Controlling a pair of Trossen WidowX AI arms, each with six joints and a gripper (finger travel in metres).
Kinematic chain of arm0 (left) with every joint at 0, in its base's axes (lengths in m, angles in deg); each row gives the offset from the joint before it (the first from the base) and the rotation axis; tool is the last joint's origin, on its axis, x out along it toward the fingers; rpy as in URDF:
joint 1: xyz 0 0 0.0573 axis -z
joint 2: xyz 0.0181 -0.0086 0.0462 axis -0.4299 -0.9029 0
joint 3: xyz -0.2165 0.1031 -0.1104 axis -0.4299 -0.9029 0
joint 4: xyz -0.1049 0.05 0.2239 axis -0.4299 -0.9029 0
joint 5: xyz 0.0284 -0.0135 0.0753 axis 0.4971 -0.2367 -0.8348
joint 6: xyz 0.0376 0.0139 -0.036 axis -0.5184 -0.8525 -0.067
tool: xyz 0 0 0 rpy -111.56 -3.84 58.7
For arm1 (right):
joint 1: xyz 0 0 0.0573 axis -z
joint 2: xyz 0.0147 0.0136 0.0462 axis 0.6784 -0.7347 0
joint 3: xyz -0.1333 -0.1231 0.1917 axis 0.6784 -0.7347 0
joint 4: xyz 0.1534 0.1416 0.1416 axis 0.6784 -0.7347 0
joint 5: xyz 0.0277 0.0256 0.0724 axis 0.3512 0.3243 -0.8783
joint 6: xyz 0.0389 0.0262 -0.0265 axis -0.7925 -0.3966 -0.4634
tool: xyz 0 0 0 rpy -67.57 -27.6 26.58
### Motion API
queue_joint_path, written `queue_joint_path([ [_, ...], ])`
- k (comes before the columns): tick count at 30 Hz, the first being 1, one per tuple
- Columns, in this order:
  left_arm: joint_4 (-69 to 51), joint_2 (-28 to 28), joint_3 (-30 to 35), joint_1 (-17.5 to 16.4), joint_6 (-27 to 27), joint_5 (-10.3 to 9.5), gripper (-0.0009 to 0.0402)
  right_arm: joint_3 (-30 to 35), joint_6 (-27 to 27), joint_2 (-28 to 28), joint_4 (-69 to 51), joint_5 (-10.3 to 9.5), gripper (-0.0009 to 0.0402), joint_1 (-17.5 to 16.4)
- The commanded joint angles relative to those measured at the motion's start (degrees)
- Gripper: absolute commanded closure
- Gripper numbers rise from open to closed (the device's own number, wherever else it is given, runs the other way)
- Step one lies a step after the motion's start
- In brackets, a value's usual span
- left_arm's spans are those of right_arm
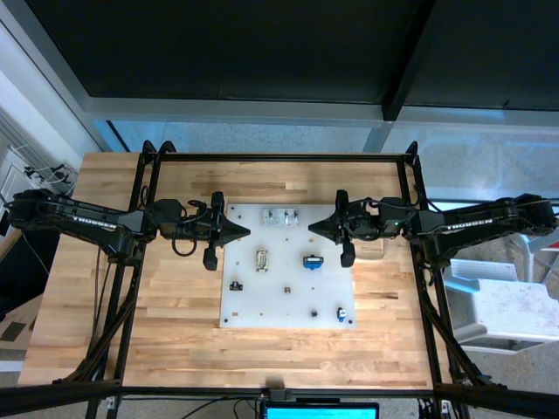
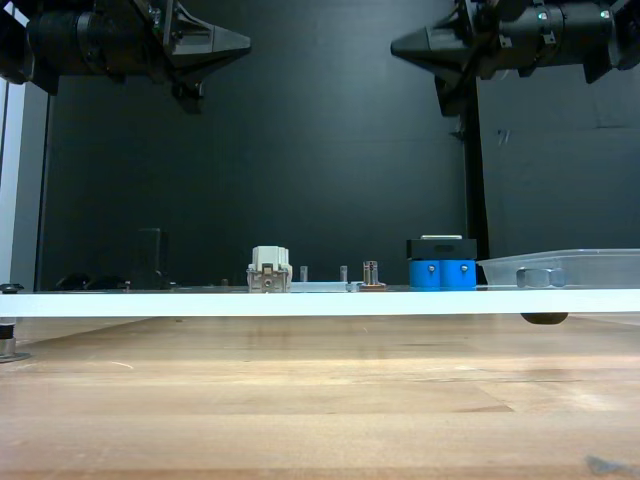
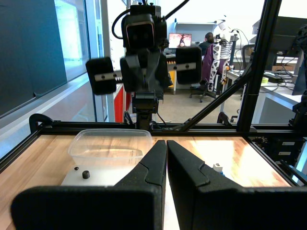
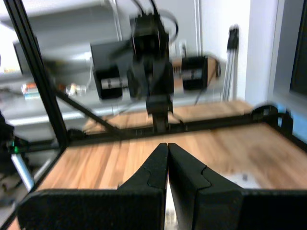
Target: Unfasten the M12 fastener and place in the container
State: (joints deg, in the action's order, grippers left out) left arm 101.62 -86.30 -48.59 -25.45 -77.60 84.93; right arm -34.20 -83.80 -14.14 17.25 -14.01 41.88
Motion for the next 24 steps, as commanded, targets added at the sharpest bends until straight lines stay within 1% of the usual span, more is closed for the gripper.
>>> queue_joint_path([
  [1, 0.00, -0.02, 0.00, -0.02, 0.00, 0.00, 0.0393, 1.97, -0.09, -0.17, -6.84, 0.11, 0.0394, -1.01],
  [7, 0.00, -0.02, 0.00, 0.00, 0.00, 0.00, 0.0393, 7.17, -2.36, -0.70, -21.40, 0.26, 0.0394, -3.98],
  [9, 0.00, -0.02, 0.00, -0.02, 0.00, 0.00, 0.0393, 9.57, -4.33, -1.70, -26.86, 0.90, 0.0394, -5.33],
  [10, 0.00, 0.00, 0.00, 0.00, 0.00, 0.00, 0.0393, 10.80, -5.27, -2.16, -29.51, 1.60, 0.0394, -6.03],
  [11, 0.00, -0.02, 0.00, 0.00, 0.00, 0.00, 0.0393, 12.20, -6.29, -2.89, -32.11, 1.70, 0.0394, -6.93],
  [14, 0.00, -0.02, 0.00, 0.00, 0.00, 0.00, 0.0393, 16.35, -6.60, -5.60, -38.47, 1.88, 0.0393, -9.81],
  [15, 0.00, -0.02, 0.00, -0.02, 0.00, -0.02, 0.0393, 17.77, -7.23, -6.51, -40.37, 2.14, 0.0394, -10.69],
  [16, 0.00, -0.02, 0.00, -0.02, 0.00, -0.02, 0.0393, 19.23, -7.72, -7.48, -42.16, 2.84, 0.0393, -11.52],
  [18, 0.00, -0.02, 0.00, 0.00, 0.00, 0.00, 0.0393, 22.08, -8.15, -9.07, -45.59, 3.21, 0.0394, -13.16],
  [22, 0.00, -0.02, 0.00, -0.02, 0.00, 0.00, 0.0393, 27.98, -11.58, -12.57, -51.52, 3.26, 0.0394, -15.02],
  [24, 0.00, 0.00, 0.00, 0.00, 0.00, 0.00, 0.0393, 30.93, -12.72, -14.43, -55.32, 4.13, 0.0393, -15.52],
])
